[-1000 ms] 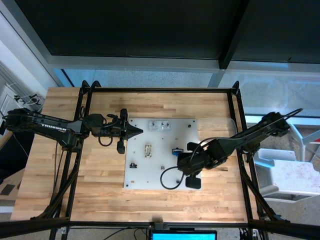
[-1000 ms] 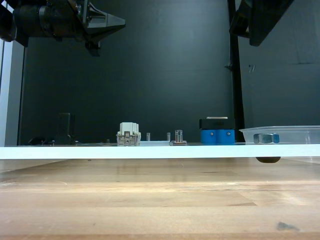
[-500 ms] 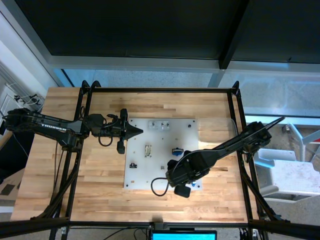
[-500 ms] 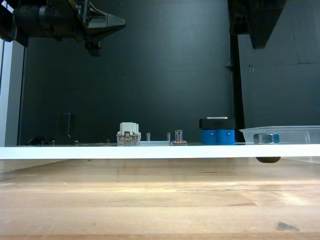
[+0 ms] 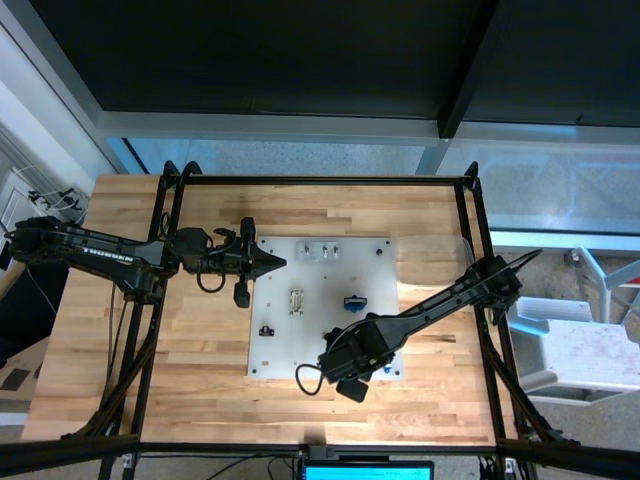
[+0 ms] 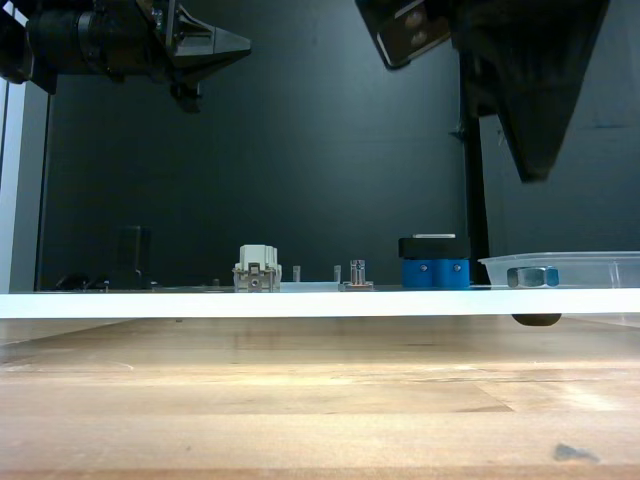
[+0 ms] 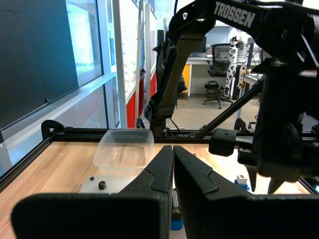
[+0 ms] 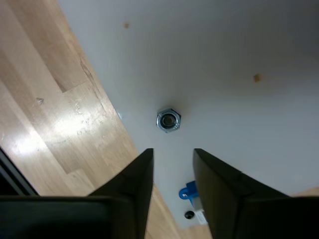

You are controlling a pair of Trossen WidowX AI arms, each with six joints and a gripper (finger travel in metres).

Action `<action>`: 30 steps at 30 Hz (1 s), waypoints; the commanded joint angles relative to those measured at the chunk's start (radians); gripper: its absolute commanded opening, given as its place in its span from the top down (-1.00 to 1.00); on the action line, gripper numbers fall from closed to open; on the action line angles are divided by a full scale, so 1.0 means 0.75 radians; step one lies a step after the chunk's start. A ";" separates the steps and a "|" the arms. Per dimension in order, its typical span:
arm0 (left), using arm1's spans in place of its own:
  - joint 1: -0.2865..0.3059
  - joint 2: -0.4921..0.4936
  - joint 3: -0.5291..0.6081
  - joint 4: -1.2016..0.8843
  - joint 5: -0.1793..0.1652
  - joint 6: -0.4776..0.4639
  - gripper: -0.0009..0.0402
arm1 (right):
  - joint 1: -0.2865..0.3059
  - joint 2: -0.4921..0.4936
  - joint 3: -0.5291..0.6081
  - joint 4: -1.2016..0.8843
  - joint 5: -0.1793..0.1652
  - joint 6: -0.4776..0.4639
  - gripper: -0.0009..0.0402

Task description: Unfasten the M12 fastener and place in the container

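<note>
Currently, find the right gripper point(image 8: 172, 150) held high above the white board point(image 5: 275, 340), over its near right corner, pointing straight down with jaws parted and nothing between them. Locate the M12 fastener point(image 8: 168, 120), a small silver hex nut with a dark bore, directly below that gap, lying flat on the board near its near right edge and clear of both fingertips point(image 8: 144, 164). Cross-check in the low view: seen there in front of the container point(image 6: 600, 262), level with the board top, not inside. Cannot tell from these views whether threaded on its stud. Find the container, a clear shallow tray, on the table point(image 5: 200, 400) just beside the board's right edge at the far corner. Find the left gripper point(image 7: 173, 148) parked high at the board's left edge toward the far corner, pointing inward, jaws pressed together on nothing. Read "TROSSEN" in white capitals on the right arm point(image 7: 234, 15) in the left wrist view. Note white lettering along the left arm point(image 5: 100, 255), too small to read. Note a blue-and-white knob point(image 5: 355, 302) toward the board's right edge. Note also a small blue part point(image 8: 187, 191) with a white label, text unreadable, at the board edge near the M12 fastener.
</note>
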 commanded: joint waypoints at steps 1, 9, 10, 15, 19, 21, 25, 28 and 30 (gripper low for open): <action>0.001 0.000 0.000 0.001 0.000 0.001 0.96 | 0.000 0.027 0.001 0.023 0.003 0.037 0.20; 0.001 0.000 0.000 0.000 0.000 0.001 0.96 | -0.004 0.043 -0.017 0.054 0.027 0.126 -0.07; 0.000 0.000 0.000 0.000 0.000 0.001 0.96 | -0.006 0.043 -0.019 0.055 0.033 0.129 -0.08; 0.000 0.000 0.000 0.001 0.000 0.001 0.96 | -0.012 0.043 -0.040 0.078 0.050 0.165 -0.10; 0.001 0.000 0.000 0.001 0.000 0.001 0.96 | -0.012 0.043 -0.053 0.091 0.061 0.169 -0.09; 0.000 0.000 0.000 0.001 0.000 0.001 0.96 | -0.012 0.051 -0.063 0.092 0.060 0.170 -0.09; 0.000 0.000 0.000 0.001 0.000 0.001 0.96 | -0.012 0.069 -0.063 0.101 0.060 0.159 -0.09; 0.000 0.000 0.000 0.001 0.000 0.001 0.96 | -0.012 0.086 -0.063 0.114 0.059 0.155 -0.09; 0.001 0.000 0.000 0.001 0.000 0.001 0.96 | -0.012 0.091 -0.063 0.114 0.059 0.154 -0.09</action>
